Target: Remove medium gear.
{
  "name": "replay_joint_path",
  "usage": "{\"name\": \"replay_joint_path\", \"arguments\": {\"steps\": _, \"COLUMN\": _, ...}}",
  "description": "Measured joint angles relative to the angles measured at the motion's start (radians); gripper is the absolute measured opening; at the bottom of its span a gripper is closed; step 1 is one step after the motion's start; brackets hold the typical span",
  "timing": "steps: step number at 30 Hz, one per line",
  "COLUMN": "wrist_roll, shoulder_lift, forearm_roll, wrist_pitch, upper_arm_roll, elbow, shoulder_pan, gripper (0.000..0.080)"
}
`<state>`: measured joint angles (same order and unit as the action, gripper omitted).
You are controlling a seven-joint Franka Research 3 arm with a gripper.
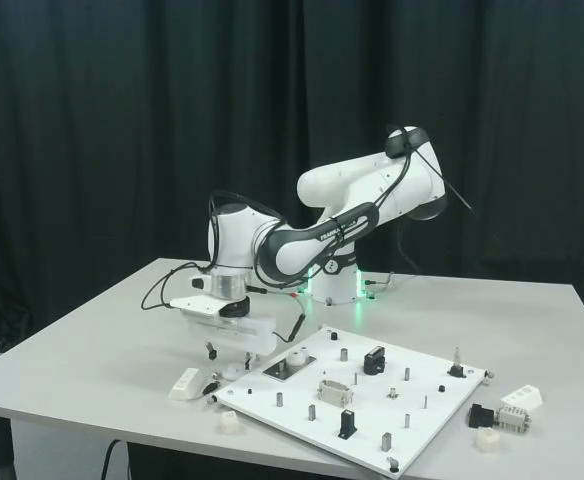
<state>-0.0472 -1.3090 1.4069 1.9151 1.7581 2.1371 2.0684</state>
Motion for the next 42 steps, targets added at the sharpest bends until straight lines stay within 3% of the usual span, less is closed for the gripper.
{"name": "replay_joint_path", "arguments": {"steps": 7, "wrist_roll": 0.000, "shoulder_lift": 0.000, "forearm_roll": 0.000, "wrist_pitch": 0.000, "upper_arm_roll": -0.010, "elbow": 0.000, "shoulder_pan": 0.000, "gripper": 0.0800}}
{"name": "replay_joint_path", "arguments": {"steps": 33, "wrist_roll": 0.002, "shoulder_lift": 0.003, "forearm_roll": -0.001, "wrist_pitch": -0.004, "upper_arm_roll": -0.035, "elbow": 0.000, "shoulder_pan": -0.009, "gripper": 0.0800}}
{"name": "replay_joint_path", "arguments": {"steps": 42, "wrist_roll": 0.022, "shoulder_lift": 0.005, "forearm_roll": -0.002, "wrist_pitch": -0.065, "upper_arm_roll": -0.052, "elbow": 0.002, "shoulder_pan": -0.021, "gripper": 0.0800}}
